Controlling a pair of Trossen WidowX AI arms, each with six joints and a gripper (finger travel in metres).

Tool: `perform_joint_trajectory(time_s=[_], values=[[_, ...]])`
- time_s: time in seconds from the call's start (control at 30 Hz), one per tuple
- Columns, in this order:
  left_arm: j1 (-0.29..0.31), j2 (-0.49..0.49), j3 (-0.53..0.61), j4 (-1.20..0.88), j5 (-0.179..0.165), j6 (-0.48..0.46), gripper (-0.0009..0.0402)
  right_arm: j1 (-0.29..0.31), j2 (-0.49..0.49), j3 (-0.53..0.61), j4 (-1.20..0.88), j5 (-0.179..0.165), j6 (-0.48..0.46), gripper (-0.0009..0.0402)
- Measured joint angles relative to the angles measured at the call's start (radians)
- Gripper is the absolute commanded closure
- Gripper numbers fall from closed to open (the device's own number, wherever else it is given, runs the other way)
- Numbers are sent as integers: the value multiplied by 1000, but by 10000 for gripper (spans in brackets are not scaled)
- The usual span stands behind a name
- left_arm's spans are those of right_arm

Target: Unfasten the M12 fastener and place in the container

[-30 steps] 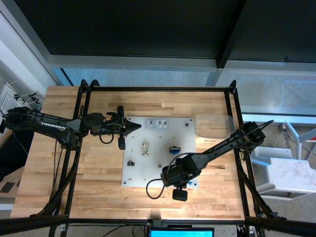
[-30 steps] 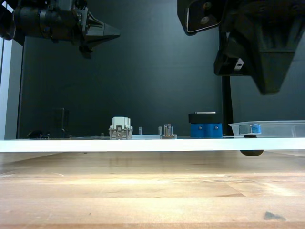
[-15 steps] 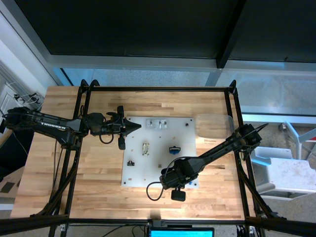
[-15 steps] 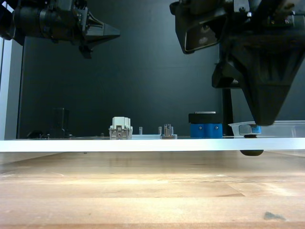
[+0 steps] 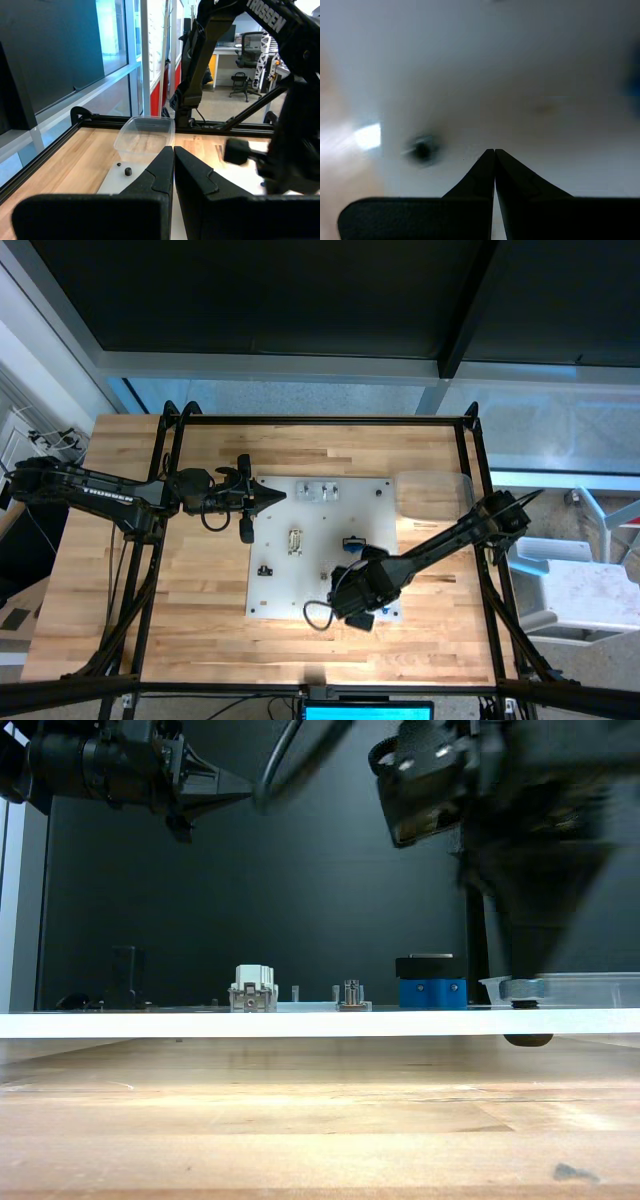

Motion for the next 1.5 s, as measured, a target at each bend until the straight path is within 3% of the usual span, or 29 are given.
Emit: perform_joint_trajectory(time_s=[0.07,0.17,0.37,0.53,0.6,0.77,1.13,1.37,1.4,1.43,1.47,1.5], values=[[0,0,0,0,0,0,393,0,-7,14,-21,19,13,393],[0,0,0,0,0,0,393,5,-8,20,-24,-4,14,393],[0,0,0,0,0,0,393,4,-11,48,-21,-138,-15,393],[0,0,0,0,0,0,393,8,-11,75,17,-301,-45,393],[0,0,0,0,0,0,393,10,-11,72,39,-328,-77,393],[0,0,0,0,0,0,393,12,13,40,89,-326,-120,393],[0,0,0,0,0,0,393,10,23,-10,150,-246,-134,393],[0,0,0,0,0,0,393,5,23,-11,138,-240,-142,394],[0,0,0,0,0,0,393,3,23,-11,123,-223,-140,393],[0,0,0,0,0,0,393,4,22,-11,97,-176,-121,393],[0,0,0,0,0,0,393,6,20,-11,56,-101,-85,393],[0,0,0,0,0,0,393,7,18,-5,11,-51,-55,393]])
